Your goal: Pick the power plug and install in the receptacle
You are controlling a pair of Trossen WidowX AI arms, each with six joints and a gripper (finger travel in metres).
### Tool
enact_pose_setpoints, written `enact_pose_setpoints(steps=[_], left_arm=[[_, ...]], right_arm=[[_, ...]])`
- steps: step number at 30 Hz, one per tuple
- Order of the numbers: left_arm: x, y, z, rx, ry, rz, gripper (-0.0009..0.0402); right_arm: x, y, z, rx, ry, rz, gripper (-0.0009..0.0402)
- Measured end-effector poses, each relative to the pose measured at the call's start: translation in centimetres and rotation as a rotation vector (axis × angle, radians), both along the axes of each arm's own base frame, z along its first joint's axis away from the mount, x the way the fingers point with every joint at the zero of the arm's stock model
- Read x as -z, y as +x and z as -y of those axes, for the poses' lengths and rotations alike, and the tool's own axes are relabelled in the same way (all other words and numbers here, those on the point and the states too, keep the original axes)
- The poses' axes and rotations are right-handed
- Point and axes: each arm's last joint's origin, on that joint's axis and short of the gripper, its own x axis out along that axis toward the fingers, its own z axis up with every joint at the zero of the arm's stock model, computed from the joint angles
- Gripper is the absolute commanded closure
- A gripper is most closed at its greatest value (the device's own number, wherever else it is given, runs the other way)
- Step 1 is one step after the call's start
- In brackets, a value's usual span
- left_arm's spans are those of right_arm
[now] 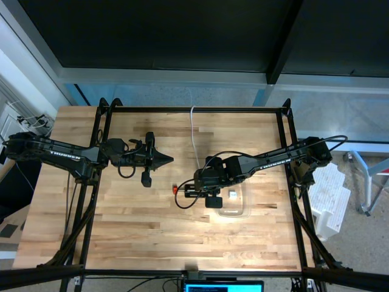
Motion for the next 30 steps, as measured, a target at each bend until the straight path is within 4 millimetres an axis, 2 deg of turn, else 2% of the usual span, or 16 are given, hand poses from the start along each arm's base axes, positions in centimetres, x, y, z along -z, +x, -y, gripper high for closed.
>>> enact_pose_setpoints(steps=[30], left_arm=[[0.0, 0.0, 0.0, 0.0, 0.0, 0.0, 0.0393]], right_arm=[[0.61, -0.01, 0.02, 0.0, 0.0, 0.005, 0.0393]])
